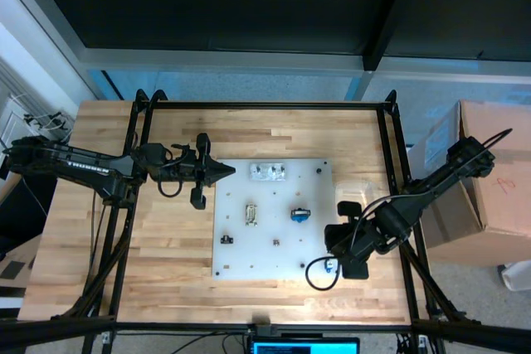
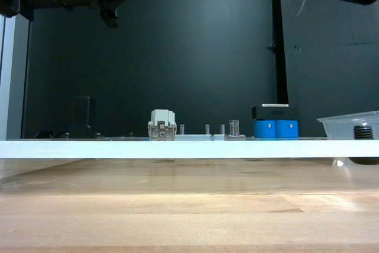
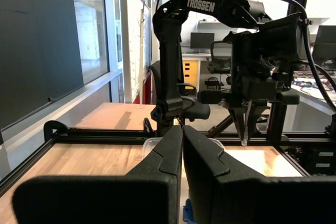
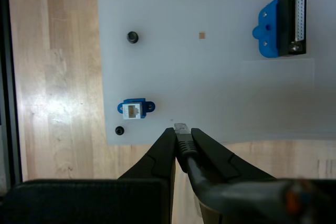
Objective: Remove the RJ45 connector from the taskboard and place in the container
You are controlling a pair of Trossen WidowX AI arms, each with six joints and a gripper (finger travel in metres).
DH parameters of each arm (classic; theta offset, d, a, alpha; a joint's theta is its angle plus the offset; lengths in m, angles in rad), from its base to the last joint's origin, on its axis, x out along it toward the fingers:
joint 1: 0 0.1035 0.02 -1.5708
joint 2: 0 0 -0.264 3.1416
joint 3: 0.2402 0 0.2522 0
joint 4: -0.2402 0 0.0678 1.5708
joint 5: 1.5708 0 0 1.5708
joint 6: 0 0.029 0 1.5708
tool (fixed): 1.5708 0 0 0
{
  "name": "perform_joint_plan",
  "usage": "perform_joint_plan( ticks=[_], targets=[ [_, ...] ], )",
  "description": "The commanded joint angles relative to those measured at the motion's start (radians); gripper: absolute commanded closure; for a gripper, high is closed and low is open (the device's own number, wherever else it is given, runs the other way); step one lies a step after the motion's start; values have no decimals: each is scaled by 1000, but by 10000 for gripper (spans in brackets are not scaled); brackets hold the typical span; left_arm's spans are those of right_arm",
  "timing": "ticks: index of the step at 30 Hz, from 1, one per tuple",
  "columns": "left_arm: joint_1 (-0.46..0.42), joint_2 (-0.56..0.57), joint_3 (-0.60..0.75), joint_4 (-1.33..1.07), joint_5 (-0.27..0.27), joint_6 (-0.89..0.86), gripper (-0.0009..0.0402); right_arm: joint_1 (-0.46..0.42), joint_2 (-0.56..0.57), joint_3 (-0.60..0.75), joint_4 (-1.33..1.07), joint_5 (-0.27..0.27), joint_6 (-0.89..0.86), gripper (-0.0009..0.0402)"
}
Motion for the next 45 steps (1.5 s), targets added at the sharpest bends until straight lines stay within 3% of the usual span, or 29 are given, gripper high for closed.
perform_joint_plan(
  ticks=[1,15,31,45],
  targets=[
    [0,0,0,0,0,0,393,-4,-2,0,-6,1,1,393],
    [0,0,0,0,0,0,393,-79,-49,-24,-25,1,-25,393],
    [0,0,0,0,0,0,393,-188,-240,-228,-53,0,-40,393],
    [0,0,0,0,0,0,393,-216,-401,-385,-63,-7,-39,393]
  ],
)
